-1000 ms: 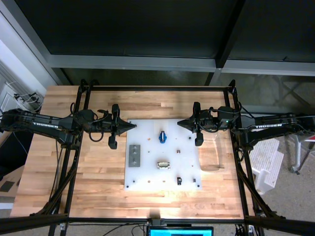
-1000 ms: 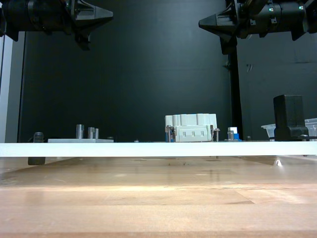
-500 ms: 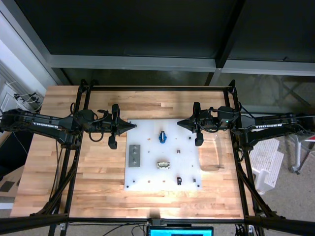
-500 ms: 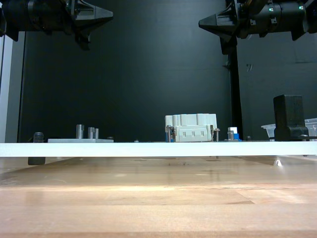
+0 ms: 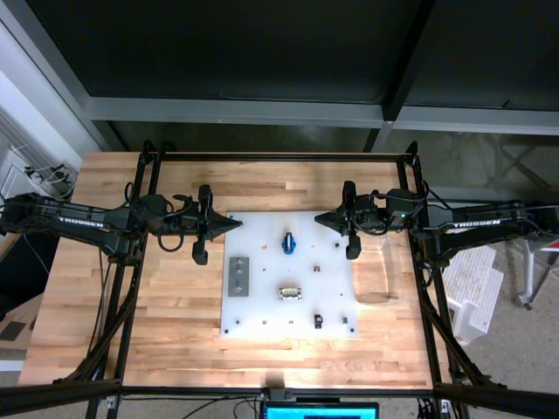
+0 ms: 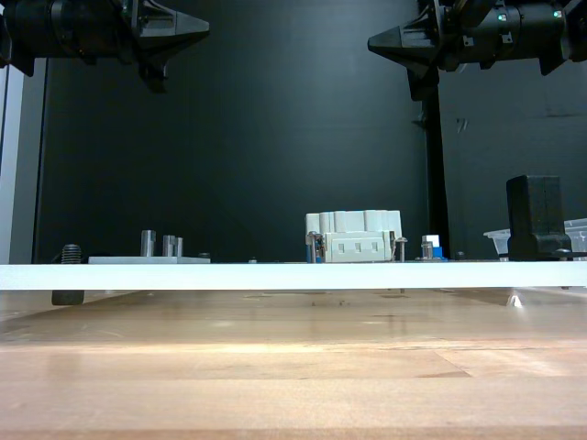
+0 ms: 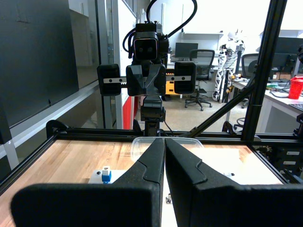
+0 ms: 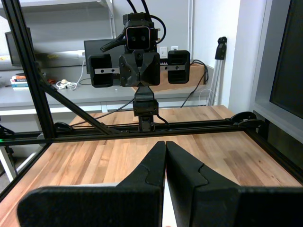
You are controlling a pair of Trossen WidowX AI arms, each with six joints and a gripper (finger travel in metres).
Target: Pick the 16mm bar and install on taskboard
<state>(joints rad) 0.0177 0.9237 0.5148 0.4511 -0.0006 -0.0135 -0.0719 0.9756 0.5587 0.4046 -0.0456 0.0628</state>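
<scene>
My left gripper (image 5: pixel 238 224) hovers above the far left corner of the white task board (image 5: pixel 262 314), its fingers shut together with nothing between them (image 7: pixel 164 140). My right gripper (image 5: pixel 316 218) hovers above the board's far right part, also shut and empty (image 8: pixel 165 143). Both hang high over the board in the low view, the left gripper (image 6: pixel 206 30) and the right gripper (image 6: pixel 371 41). A grey block (image 5: pixel 238 274) with short upright metal pegs (image 6: pixel 149 243) sits on the board's left side. I cannot tell where the 16mm bar lies.
A clear plastic tray (image 5: pixel 380 271) lies on the wood to the right of the board. On the board stand a blue part (image 5: pixel 287 242), a white connector (image 6: pixel 353 236) and a black block (image 6: pixel 535 215). Black frame rails run along the table edges.
</scene>
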